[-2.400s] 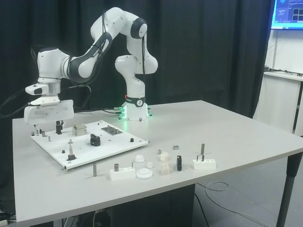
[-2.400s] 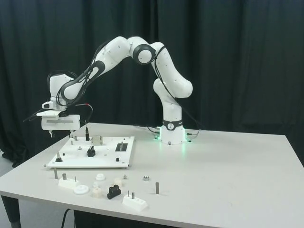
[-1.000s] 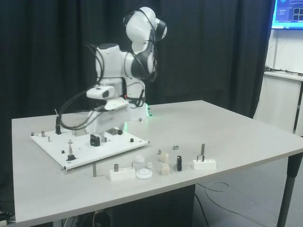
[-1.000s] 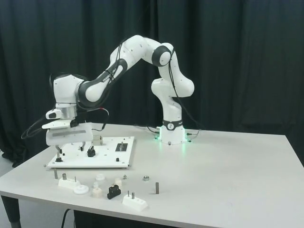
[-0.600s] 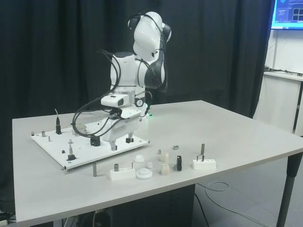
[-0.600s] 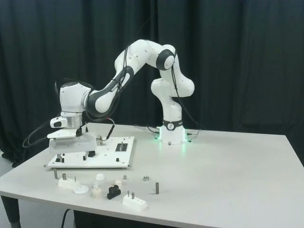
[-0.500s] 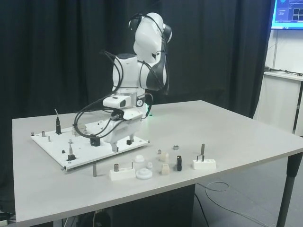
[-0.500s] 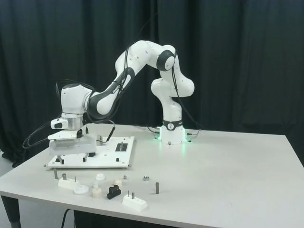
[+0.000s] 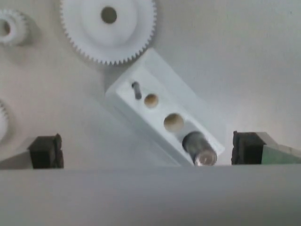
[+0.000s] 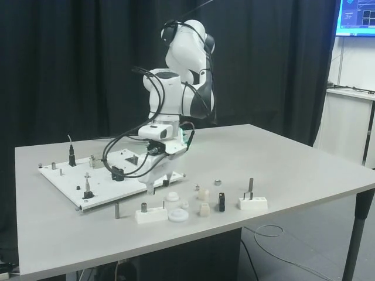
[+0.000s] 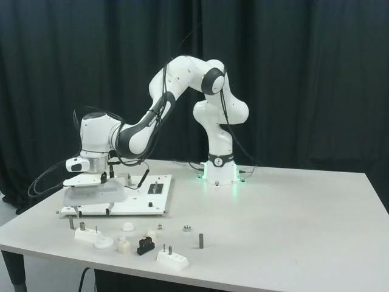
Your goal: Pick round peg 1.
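The gripper (image 9: 146, 151), fingers spread wide and holding nothing, hovers over a white peg holder block (image 9: 162, 117) on the grey table (image 10: 281, 158). Round peg 1 (image 9: 199, 149), a thick grey cylinder, stands upright in the block's end hole, nearer one finger pad (image 9: 245, 148) than the other. A thin pin (image 9: 136, 90) occupies the opposite end, two holes between appear vacant, and a large white gear (image 9: 108, 28) lies just beside the block.

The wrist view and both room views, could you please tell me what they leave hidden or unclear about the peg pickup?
- Wrist view: the grey round metal peg in the white holder block is partly cut off by the gripper body.
- Room views: the gripper fingers' spacing is too small to judge, and the peg's seating too.
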Motion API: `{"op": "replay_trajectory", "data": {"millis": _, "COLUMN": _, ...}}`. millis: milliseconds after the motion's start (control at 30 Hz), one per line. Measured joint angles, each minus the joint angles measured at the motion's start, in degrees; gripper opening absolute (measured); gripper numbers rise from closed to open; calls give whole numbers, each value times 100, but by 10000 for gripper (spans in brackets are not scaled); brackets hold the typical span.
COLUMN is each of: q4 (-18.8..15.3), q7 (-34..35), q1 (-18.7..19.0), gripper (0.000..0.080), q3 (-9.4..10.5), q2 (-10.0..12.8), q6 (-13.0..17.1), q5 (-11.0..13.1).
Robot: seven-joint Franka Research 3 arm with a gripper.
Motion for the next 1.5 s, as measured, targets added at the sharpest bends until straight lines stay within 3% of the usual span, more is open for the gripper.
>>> {"op": "replay_trajectory", "data": {"millis": 700, "q4": 466, "q7": 154, "q1": -174, "gripper": 800, "q3": 223, "q2": 463, "q6": -17, "q5": 0}}
{"op": "replay_trajectory", "data": {"millis": 1300, "q4": 600, "q7": 258, "q1": -359, "gripper": 800, "q3": 358, "q2": 627, "q6": -21, "q5": 0}}
{"op": "replay_trajectory", "data": {"millis": 1333, "q4": 600, "q7": 269, "q1": -360, "gripper": 694, "q3": 358, "q2": 630, "q6": -21, "q5": 0}}
{"op": "replay_trajectory", "data": {"millis": 1467, "q4": 601, "q7": 275, "q1": -361, "gripper": 694, "q3": 359, "q2": 634, "q6": -22, "q5": 0}}
{"op": "replay_trajectory", "data": {"millis": 1500, "q4": 602, "q7": 275, "q1": -361, "gripper": 508, "q3": 359, "q2": 634, "q6": -22, "q5": 0}}
